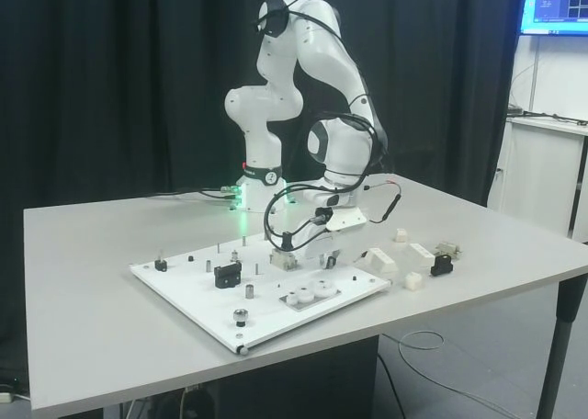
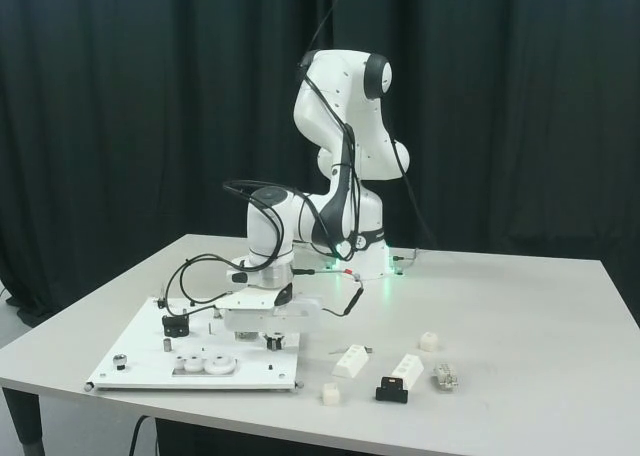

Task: Remove round peg 3.

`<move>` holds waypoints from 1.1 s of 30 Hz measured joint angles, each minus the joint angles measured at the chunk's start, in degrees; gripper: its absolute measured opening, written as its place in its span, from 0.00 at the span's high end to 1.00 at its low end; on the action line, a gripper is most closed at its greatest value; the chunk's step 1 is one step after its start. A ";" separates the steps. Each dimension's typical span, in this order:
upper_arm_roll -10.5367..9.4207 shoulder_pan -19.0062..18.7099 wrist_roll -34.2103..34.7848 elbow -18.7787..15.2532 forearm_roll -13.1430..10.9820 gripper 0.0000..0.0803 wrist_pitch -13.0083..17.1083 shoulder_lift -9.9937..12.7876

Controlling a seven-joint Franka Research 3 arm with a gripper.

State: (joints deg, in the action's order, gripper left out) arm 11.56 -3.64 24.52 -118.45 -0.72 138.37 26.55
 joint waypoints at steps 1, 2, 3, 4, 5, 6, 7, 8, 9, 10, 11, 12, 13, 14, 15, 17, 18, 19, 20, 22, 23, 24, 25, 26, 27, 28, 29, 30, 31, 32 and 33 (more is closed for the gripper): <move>0.00 0.00 0.00 0.00 0.00 0.86 -0.01 -0.02; 0.01 0.00 0.00 -0.01 0.00 0.86 -0.05 -0.06; 0.01 0.00 0.00 -0.01 0.00 0.86 -0.11 -0.12; 0.03 0.00 0.00 -0.02 0.00 0.86 -0.23 -0.20; 0.04 0.00 0.00 -0.03 0.00 0.86 -0.39 -0.31; 0.06 0.00 0.00 -0.05 0.00 0.86 -0.59 -0.47; 0.08 0.00 0.00 -0.06 0.00 0.86 -0.79 -0.64; 0.11 0.00 0.00 -0.09 0.00 0.86 -1.08 -0.86; 0.13 0.01 0.00 -0.10 0.00 0.86 -1.29 -1.04; 0.13 0.01 0.00 -0.11 0.00 0.86 -1.47 -1.20; 0.14 0.01 0.00 -0.12 0.00 0.86 -1.62 -1.35; 0.15 0.01 0.00 -0.13 0.00 0.86 -1.76 -1.48; 0.16 0.01 0.00 -0.15 0.00 0.86 -1.87 -1.62; 0.17 0.01 0.00 -0.16 0.00 0.86 -1.96 -1.73; 0.18 0.01 0.00 -0.17 0.00 0.86 -2.05 -1.82; 0.19 0.02 0.00 -0.18 0.00 0.86 -2.21 -2.01; 0.19 0.02 0.00 -0.18 0.00 0.86 -2.32 -2.11; 0.21 0.02 0.00 -0.18 0.00 0.86 -2.49 -2.26; 0.23 0.02 0.00 -0.18 0.00 0.86 -2.64 -2.40; 0.26 0.02 0.00 -0.19 0.00 0.86 -2.93 -2.72; 0.27 0.02 0.00 -0.20 0.00 0.86 -3.07 -2.88; 0.28 0.02 0.00 -0.20 0.00 0.86 -3.27 -3.07; 0.29 0.02 0.00 -0.20 0.00 0.86 -3.57 -3.28; 0.31 0.02 0.00 -0.21 0.00 0.86 -3.87 -3.49; 0.32 0.02 0.00 -0.21 0.00 0.86 -4.16 -3.72; 0.34 0.02 0.00 -0.21 0.00 0.86 -4.45 -3.95; 0.34 0.02 0.00 -0.22 0.00 0.86 -4.83 -4.21; 0.34 0.02 0.00 -0.22 0.00 0.86 -5.20 -4.47; 0.34 0.02 0.00 -0.22 0.00 0.86 -5.49 -4.72; 0.34 0.02 0.00 -0.22 0.00 0.86 -5.78 -4.97; 0.34 0.02 0.00 -0.23 0.00 0.86 -6.07 -5.22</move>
State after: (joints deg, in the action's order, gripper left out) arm 11.90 -3.62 24.52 -118.68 -0.72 132.29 21.33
